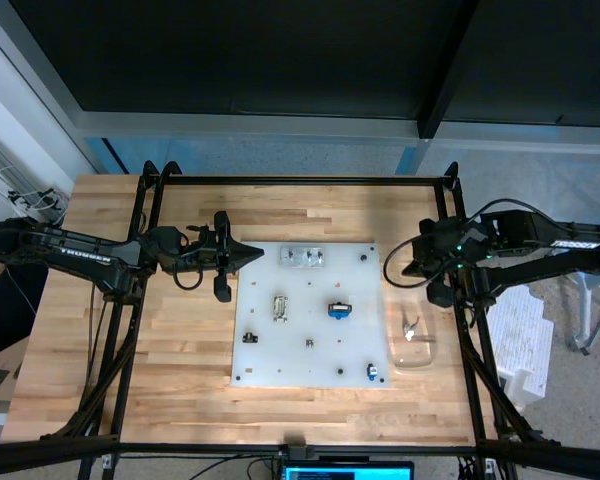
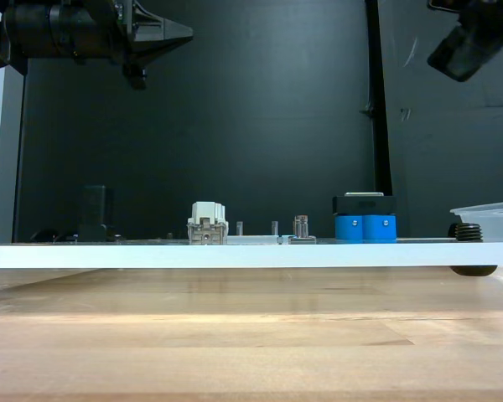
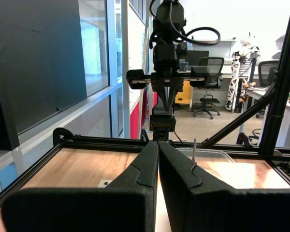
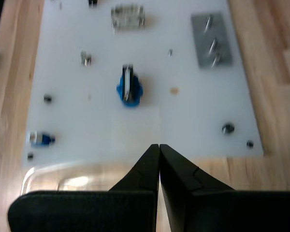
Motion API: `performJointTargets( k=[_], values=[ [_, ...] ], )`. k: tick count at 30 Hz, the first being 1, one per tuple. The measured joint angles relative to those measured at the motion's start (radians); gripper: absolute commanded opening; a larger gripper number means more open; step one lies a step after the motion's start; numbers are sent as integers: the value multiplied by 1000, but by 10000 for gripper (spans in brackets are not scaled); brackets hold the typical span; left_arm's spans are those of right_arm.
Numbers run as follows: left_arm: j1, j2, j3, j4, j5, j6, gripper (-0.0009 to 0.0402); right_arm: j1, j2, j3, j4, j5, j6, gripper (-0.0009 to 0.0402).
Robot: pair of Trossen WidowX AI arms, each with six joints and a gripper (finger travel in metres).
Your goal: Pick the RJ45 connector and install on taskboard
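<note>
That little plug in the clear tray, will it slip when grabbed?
The plug looks tiny next to the grippers, so it is probably very light and may skid in the smooth clear tray. Its shiny shell could slip. The left gripper hovers left of the board, the right gripper near the tray; jaws shut.

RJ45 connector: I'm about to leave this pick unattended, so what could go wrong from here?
1. The connector is tiny and lies in a clear tray; the right gripper, shut and high near the tray, could clip the tray wall or push the connector away.
2. Upright fittings on the taskboard, like the blue socket, could snag it.
The left gripper, shut, hovers at the taskboard's left edge.
</note>
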Motion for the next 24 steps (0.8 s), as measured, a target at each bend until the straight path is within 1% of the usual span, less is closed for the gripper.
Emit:
performJointTargets(
  k=[9,16,18,22,24],
  values=[
    [0,0,0,0,0,0,0,101,0,0,-149,1,61,0],
    [0,0,0,0,0,0,0,223,3,-1,-226,14,160,0],
    [0,0,0,0,0,0,0,256,3,-1,-238,24,189,0],
    [0,0,0,0,0,0,0,325,7,-2,-255,71,250,0],
    [0,0,0,0,0,0,0,359,15,-2,-262,87,278,0]
  ],
)
